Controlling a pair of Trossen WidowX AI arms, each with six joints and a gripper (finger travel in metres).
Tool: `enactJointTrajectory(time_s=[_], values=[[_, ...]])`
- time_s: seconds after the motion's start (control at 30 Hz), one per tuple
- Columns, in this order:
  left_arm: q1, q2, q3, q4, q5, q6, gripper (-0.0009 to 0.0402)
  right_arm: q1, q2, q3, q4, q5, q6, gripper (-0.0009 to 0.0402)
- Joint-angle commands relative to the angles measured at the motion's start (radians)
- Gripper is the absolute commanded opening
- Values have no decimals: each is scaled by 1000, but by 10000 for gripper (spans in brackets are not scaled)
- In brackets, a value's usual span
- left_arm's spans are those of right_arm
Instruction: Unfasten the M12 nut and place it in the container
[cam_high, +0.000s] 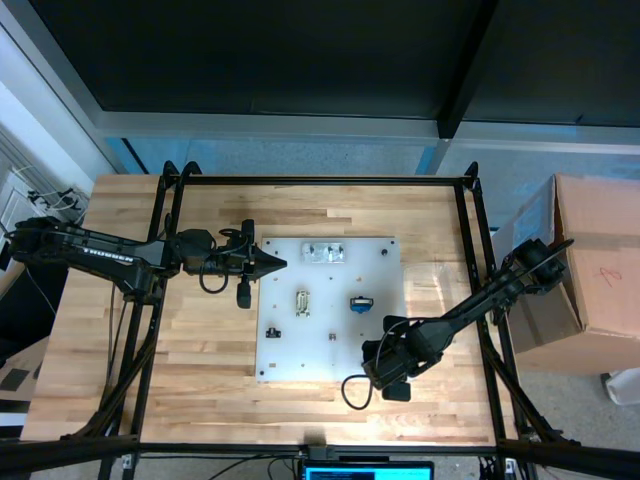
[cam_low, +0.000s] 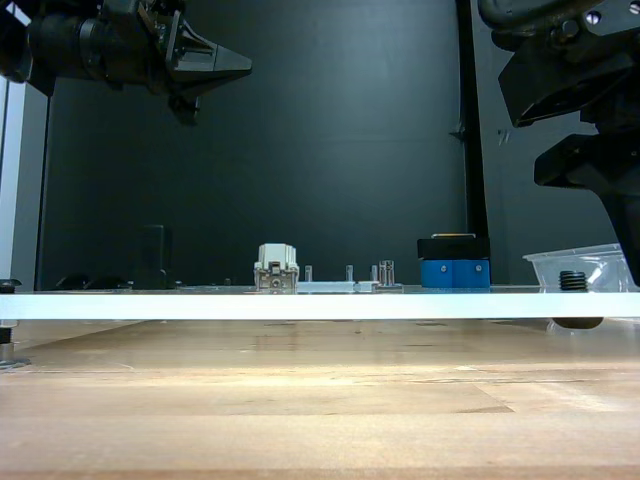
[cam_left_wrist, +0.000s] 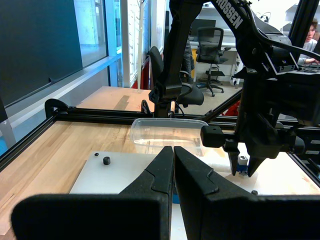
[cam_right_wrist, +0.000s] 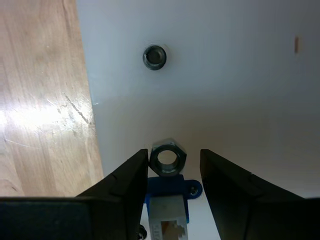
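The small silver M12 nut (cam_right_wrist: 168, 159) is off its stud and sits between the fingertips of my right gripper (cam_right_wrist: 175, 152). It lies flat against one finger, with a thin strip of board showing at the other. The black ribbed stud (cam_low: 572, 281) stands bare, also seen end-on as the stud (cam_right_wrist: 154, 56). The right gripper (cam_high: 385, 350) hovers low over the board's near right part. The clear container (cam_left_wrist: 167, 131) beyond the board's right edge shows no nut. My left gripper (cam_high: 275, 264) hangs shut and empty over the board's far left edge.
The white board (cam_high: 290, 350) carries a blue connector (cam_high: 360, 304), a white connector (cam_high: 302, 303) and a silver post (cam_high: 333, 337). The blue connector (cam_right_wrist: 170, 187) lies just under the right gripper's fingers. A black frame rims the wooden table, and a cardboard box (cam_high: 595, 270) stands to the right.
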Motion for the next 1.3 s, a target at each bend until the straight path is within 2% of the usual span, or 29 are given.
enactJointTrajectory(time_s=[0.03,0.57,0.83,1.03,1.2,1.3], values=[[0,0,0,0,0,0,0,0,2,-5,6,-3,-1,115],[0,0,0,0,0,0,0,0,1,6,11,-6,2,0],[0,0,0,0,0,0,0,-18,-29,52,-33,-5,-6,10],[0,0,0,0,0,0,0,-45,-103,54,-54,-3,-14,6],[0,0,0,0,0,0,0,-71,-181,52,-190,-1,-31,8],[0,0,0,0,0,0,0,-88,-232,41,-266,18,-55,9]])
